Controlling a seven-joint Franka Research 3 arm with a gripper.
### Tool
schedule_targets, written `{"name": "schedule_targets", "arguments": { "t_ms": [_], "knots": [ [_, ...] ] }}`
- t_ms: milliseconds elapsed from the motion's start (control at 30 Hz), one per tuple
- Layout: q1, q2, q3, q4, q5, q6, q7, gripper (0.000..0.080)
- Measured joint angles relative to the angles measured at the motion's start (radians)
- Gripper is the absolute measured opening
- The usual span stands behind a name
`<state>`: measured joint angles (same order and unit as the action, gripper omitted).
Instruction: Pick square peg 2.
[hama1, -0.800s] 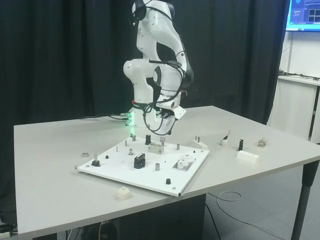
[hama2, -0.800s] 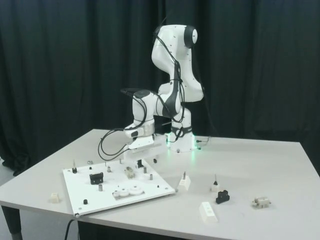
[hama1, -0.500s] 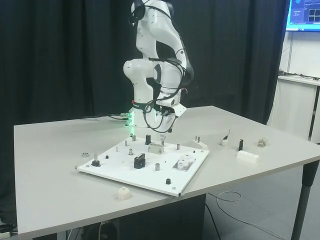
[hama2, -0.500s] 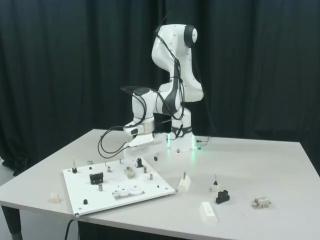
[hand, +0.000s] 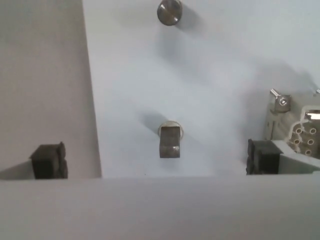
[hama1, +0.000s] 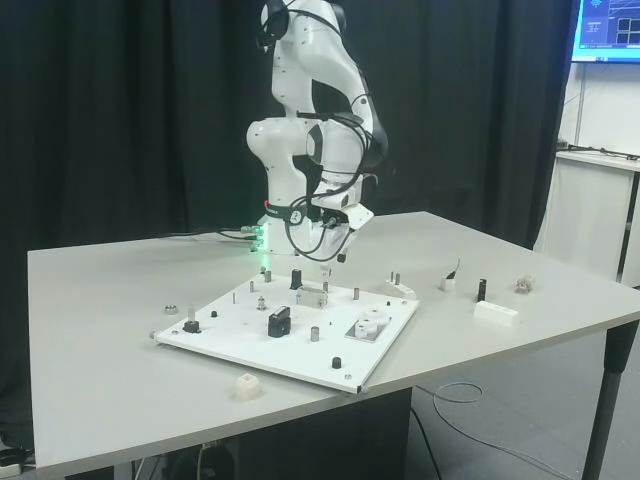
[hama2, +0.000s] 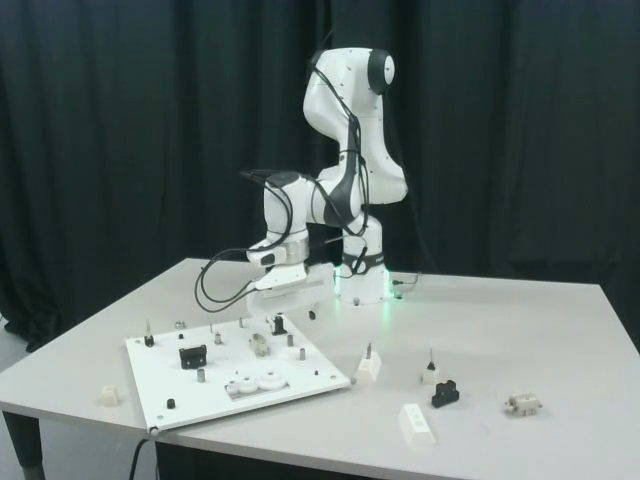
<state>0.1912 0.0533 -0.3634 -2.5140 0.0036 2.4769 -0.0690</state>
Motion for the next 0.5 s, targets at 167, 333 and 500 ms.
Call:
{"name": "schedule_targets", "arguments": {
  "t_ms": [167, 333, 500],
  "knots": [
    [0.006, -0.003, 0.004, 0.000, 0.000, -0.003, 0.041, 0.0800],
    [0.026, -0.014, 0.008, 0.000, 0.011, -0.011, 0.062, 0.0800],
    [0.056, -0.026, 0.012, 0.001, 0.037, -0.017, 0.103, 0.0800]
  ]
}}
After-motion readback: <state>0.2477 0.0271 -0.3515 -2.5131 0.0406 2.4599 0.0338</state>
